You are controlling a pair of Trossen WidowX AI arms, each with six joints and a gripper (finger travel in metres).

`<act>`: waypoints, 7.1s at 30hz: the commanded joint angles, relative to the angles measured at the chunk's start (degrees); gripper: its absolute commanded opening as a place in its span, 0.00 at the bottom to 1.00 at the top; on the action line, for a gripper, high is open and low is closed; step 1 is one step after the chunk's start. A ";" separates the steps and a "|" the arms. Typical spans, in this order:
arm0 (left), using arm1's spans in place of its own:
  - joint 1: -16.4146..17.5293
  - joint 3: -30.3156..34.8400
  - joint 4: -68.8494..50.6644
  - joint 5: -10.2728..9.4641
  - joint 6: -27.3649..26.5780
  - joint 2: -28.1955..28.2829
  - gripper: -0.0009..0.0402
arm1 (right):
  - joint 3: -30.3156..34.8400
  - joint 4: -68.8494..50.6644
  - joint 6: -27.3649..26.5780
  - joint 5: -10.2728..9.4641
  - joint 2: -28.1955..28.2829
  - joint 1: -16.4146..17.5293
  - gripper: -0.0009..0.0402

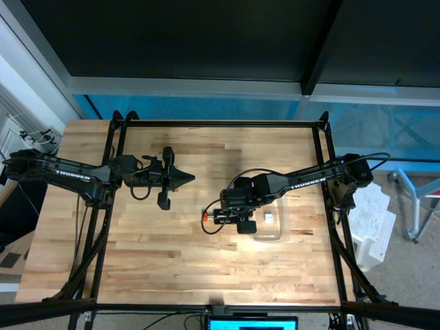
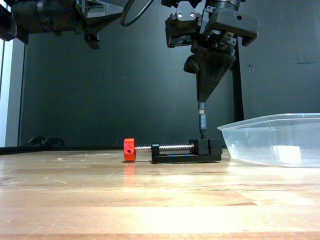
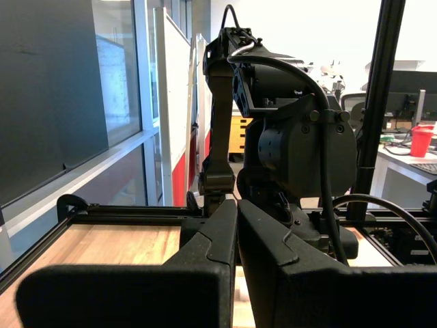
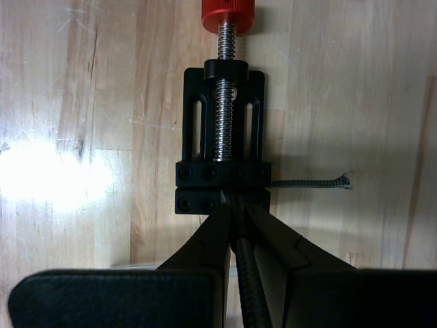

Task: Pick the usb-c connector and install on the hub

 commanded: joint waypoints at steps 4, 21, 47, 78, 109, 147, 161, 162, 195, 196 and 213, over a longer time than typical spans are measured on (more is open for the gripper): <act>0.00 0.02 0.00 0.02 0.00 0.00 0.02 | -0.09 -0.63 0.09 0.00 0.02 0.00 0.02; 0.02 0.02 0.02 0.02 0.00 0.00 0.02 | -3.08 3.21 -0.15 -0.07 0.83 0.00 0.02; 0.02 0.02 0.02 0.02 0.00 0.00 0.02 | -2.03 4.02 -0.09 -0.26 0.76 0.04 0.03; 0.02 0.02 0.00 0.02 0.00 0.02 0.02 | -3.76 0.61 -0.11 -0.46 -7.87 0.42 0.45; 0.00 0.02 0.02 0.02 0.00 0.13 0.02 | -42.23 49.77 -3.98 -0.66 -49.31 -5.62 0.12; 0.02 0.02 0.02 0.02 0.00 0.11 0.02 | -53.37 69.72 -2.51 -1.95 -58.01 -8.92 0.02; 0.00 0.02 0.00 0.02 0.00 0.11 0.02 | -54.01 71.01 -2.89 -3.74 -58.01 -8.85 0.02; 0.02 0.02 0.02 0.02 0.00 0.11 0.02 | -54.01 71.01 -2.91 -3.76 -58.01 -8.85 0.02; 0.00 0.02 0.02 0.02 0.00 0.11 0.02 | -54.01 70.90 -2.93 -4.50 -58.03 -8.85 0.02; 0.02 0.02 0.02 0.02 0.00 0.11 0.02 | -54.01 70.90 -2.93 -4.50 -58.03 -8.85 0.02; 0.02 0.02 0.02 0.02 0.00 0.11 0.02 | -54.01 70.90 -2.93 -4.50 -58.03 -8.85 0.02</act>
